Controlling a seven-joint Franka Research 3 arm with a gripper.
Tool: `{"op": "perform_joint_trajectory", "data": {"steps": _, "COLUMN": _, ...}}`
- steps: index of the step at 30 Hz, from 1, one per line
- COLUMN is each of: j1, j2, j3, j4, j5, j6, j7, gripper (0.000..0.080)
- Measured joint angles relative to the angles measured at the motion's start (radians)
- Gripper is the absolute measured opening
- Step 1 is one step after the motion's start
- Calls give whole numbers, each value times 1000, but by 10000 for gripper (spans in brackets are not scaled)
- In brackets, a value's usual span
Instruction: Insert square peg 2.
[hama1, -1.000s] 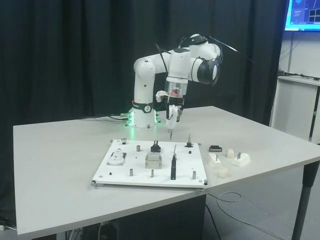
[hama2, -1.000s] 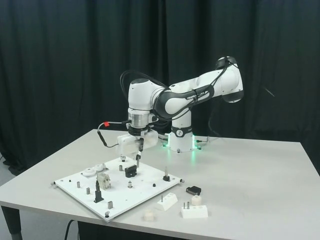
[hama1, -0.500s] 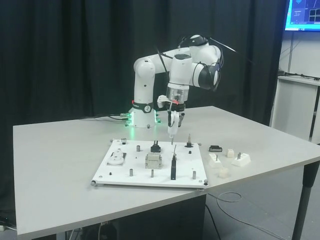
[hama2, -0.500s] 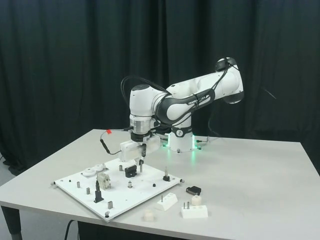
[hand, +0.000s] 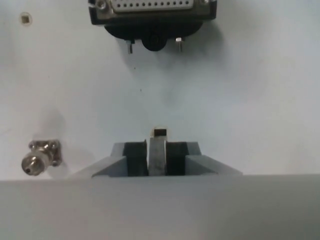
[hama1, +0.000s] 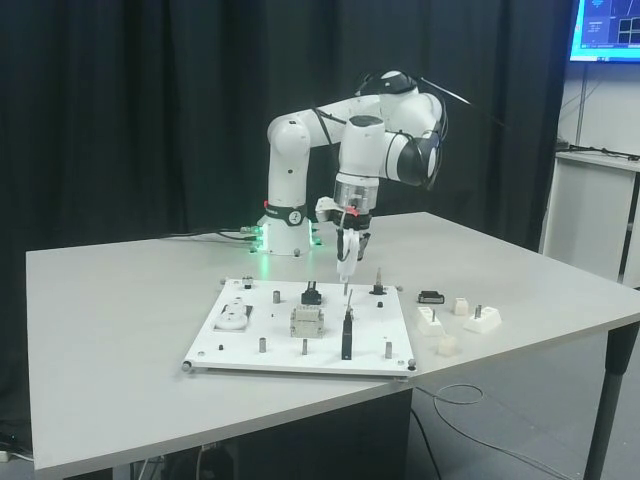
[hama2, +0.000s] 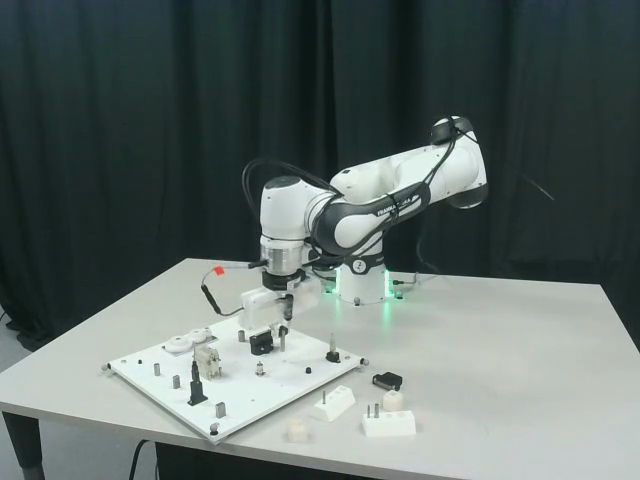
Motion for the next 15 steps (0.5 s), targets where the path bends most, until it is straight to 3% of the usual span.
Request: {"op": "perform_joint_trajectory", "data": {"steps": 15, "j1": -4, "j2": 1, "j3": 26, "j4": -1, "j5": 12, "j6": 14, "j7": -8, "gripper": 75}}
